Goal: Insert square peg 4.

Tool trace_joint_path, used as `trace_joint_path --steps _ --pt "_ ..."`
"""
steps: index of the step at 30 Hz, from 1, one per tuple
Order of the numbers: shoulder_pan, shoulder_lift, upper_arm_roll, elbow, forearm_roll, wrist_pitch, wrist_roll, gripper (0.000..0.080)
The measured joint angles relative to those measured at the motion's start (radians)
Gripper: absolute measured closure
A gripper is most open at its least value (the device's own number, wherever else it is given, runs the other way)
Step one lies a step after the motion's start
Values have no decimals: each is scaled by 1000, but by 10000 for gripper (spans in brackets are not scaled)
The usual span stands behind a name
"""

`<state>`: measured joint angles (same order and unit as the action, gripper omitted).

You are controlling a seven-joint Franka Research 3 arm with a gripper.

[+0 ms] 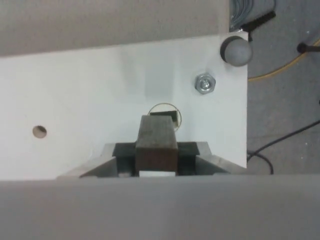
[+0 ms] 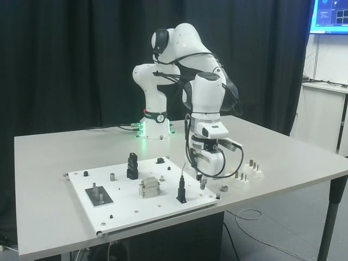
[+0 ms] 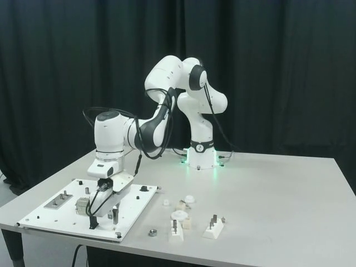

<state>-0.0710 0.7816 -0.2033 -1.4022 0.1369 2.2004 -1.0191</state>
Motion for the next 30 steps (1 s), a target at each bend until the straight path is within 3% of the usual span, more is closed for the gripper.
trace_joint_path --steps 30 --pt "-2 48 -3 44 4 3 -107 649"
